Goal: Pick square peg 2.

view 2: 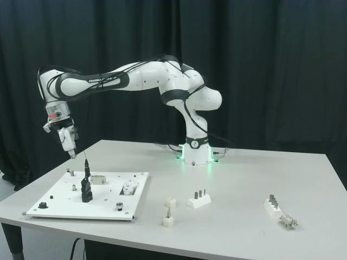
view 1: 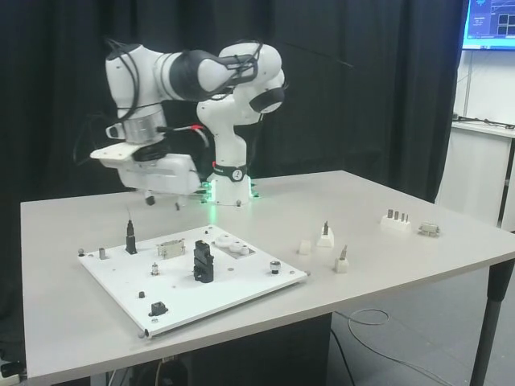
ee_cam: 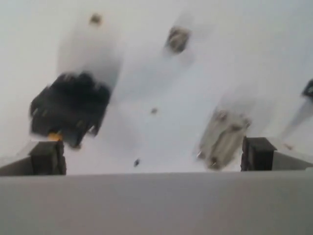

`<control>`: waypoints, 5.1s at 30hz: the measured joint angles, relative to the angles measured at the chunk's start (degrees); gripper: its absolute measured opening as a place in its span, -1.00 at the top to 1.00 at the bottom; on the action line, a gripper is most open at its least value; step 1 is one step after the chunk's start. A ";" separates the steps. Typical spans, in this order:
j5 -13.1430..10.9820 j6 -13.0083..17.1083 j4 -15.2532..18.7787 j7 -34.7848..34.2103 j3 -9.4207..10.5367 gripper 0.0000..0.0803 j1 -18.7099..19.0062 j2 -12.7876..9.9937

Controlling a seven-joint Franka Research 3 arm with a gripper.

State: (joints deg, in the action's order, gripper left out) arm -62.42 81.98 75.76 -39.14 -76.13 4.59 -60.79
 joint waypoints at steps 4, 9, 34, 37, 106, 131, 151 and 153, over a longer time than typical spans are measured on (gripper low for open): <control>0.10 -1.87 0.05 -0.92 -0.02 -0.99 1.90 0.27; 0.42 -4.31 0.13 -3.02 -0.06 -0.99 4.49 0.45; 3.65 -9.61 10.07 -13.10 -1.22 -0.99 25.45 1.60; 3.64 -9.07 12.78 -13.28 -2.32 -0.99 29.12 1.60; -17.58 22.69 54.70 -12.89 -8.96 -0.99 85.99 -10.61; -17.71 26.62 59.49 -12.89 -7.57 -0.99 91.21 -10.40; -19.69 30.58 59.94 -12.84 -5.00 -0.54 91.27 -9.90; -19.82 30.74 59.96 -12.83 -4.85 -0.54 91.27 -9.90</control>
State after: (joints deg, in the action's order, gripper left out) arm -82.24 112.71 135.73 -51.98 -80.98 95.86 -70.69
